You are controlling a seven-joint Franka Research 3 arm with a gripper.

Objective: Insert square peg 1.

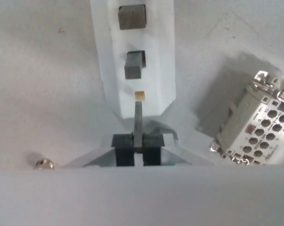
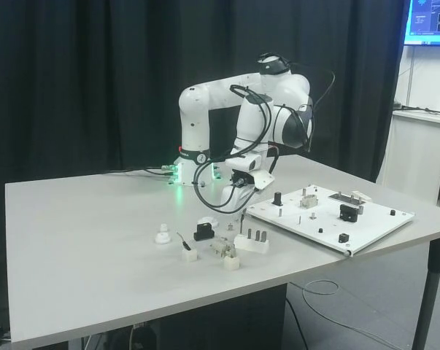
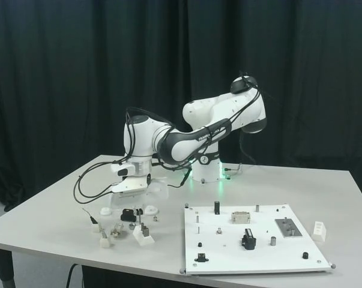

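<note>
My gripper [image 1: 138, 149] is shut on a thin grey square peg [image 1: 138, 120], which hangs from its black fingers [image 1: 123, 149] over a white holder block [image 1: 158, 56]. The peg's lower end is just above a small square slot [image 1: 140, 95] in that block. Further along the block stand a medium grey square peg [image 1: 133, 66] and a larger one [image 1: 132, 17]. In the room views the gripper [image 2: 234, 206] [image 3: 138, 201] hovers over the holder [image 2: 252, 243] [image 3: 143, 236], near the table's front edge. The white assembly board [image 2: 365, 226] [image 3: 229, 249] lies beside it.
A multi-pin connector housing [image 1: 262, 127] lies close to the holder, and a small metal ball [image 1: 44, 164] rests on the table. Several small parts, among them a black piece [image 2: 203, 232] [image 3: 130, 214] and white fittings [image 2: 161, 237], surround the holder. The board carries posts and fixtures [image 2: 346, 212].
</note>
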